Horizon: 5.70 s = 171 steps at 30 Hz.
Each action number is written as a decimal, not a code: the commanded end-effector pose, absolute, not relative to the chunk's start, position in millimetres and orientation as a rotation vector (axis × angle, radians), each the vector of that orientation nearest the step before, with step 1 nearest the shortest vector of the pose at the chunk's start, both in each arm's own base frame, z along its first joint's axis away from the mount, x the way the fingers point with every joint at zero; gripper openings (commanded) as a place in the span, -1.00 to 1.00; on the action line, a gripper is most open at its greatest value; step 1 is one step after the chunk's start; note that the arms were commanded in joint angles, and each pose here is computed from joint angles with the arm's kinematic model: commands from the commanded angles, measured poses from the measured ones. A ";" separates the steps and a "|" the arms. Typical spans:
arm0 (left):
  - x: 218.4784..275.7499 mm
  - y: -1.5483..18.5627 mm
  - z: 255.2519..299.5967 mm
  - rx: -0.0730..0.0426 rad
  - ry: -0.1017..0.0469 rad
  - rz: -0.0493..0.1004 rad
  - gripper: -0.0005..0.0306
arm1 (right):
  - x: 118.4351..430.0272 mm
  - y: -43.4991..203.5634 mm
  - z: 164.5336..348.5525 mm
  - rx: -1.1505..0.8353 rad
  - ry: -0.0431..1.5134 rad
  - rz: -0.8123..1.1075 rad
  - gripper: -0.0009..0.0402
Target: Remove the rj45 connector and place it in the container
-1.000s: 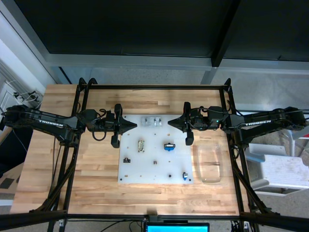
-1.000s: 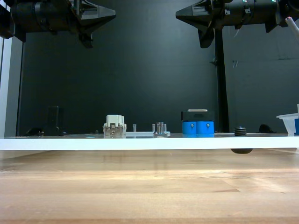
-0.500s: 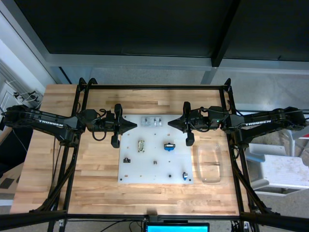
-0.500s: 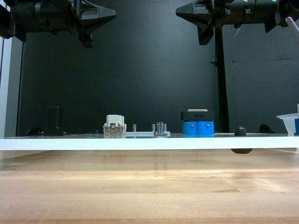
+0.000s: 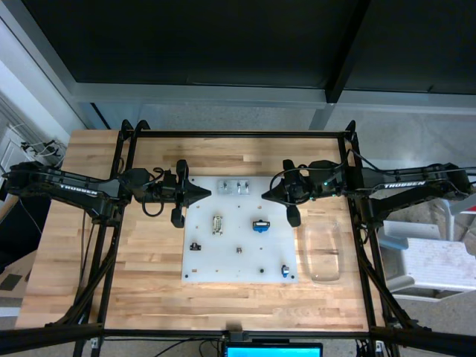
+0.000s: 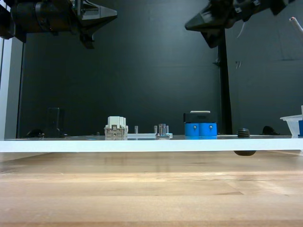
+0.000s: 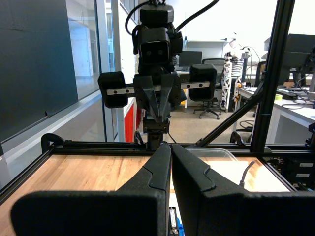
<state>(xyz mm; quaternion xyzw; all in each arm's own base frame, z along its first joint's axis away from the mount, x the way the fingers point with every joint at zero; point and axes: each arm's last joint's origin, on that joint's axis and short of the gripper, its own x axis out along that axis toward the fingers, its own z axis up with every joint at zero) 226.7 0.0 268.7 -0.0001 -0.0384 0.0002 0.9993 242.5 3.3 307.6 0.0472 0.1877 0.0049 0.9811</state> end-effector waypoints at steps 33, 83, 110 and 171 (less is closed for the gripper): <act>226.8 0.1 268.6 0.000 -0.076 0.001 -0.96 | 235.1 108.4 322.8 0.019 1.170 0.029 -0.96; 226.8 0.1 268.6 0.000 -0.076 0.001 -0.96 | 256.4 175.0 246.6 0.020 1.287 0.021 -0.02; 226.9 0.1 268.5 0.000 -0.076 0.001 -0.96 | 263.2 177.5 213.3 -0.021 1.272 0.022 -0.02; 226.8 0.1 268.6 0.000 -0.076 0.001 -0.96 | 263.7 175.7 206.4 -0.023 1.260 0.032 -0.96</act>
